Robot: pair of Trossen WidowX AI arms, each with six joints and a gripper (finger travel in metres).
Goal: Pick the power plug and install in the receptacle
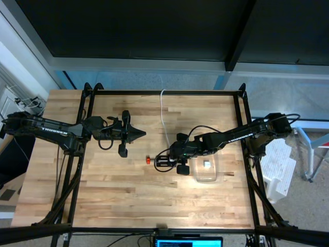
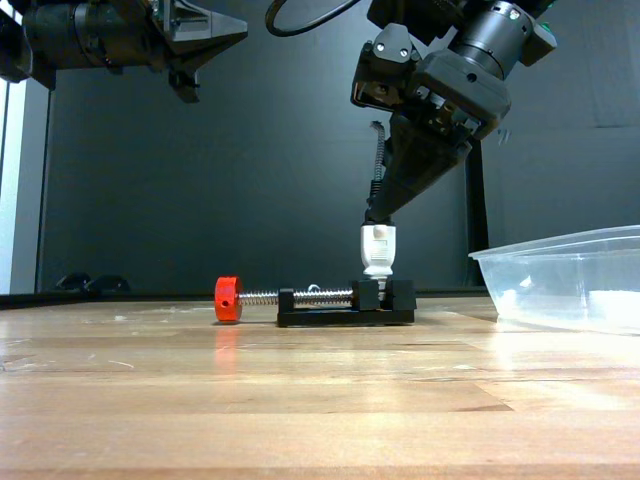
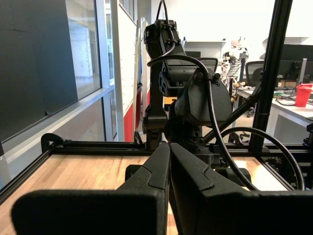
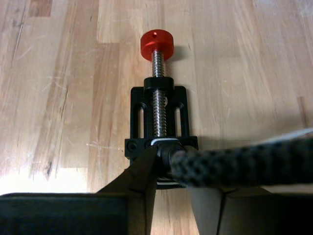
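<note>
At the table's near middle, the black clamp (image 2: 345, 303) holds the receptacle (image 2: 378, 250) upright, likely so you can push straight down. Your right gripper (image 2: 378, 213) sits right on its top, pinching the power plug (image 4: 168, 155). Farther back, the left gripper (image 1: 139, 134) hangs parked aloft, fingers pressed together.

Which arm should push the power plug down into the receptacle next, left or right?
Right. The right gripper hangs directly over the receptacle in the clamp, closed on the power plug. The left gripper is shut, empty, high and off to the side.
</note>
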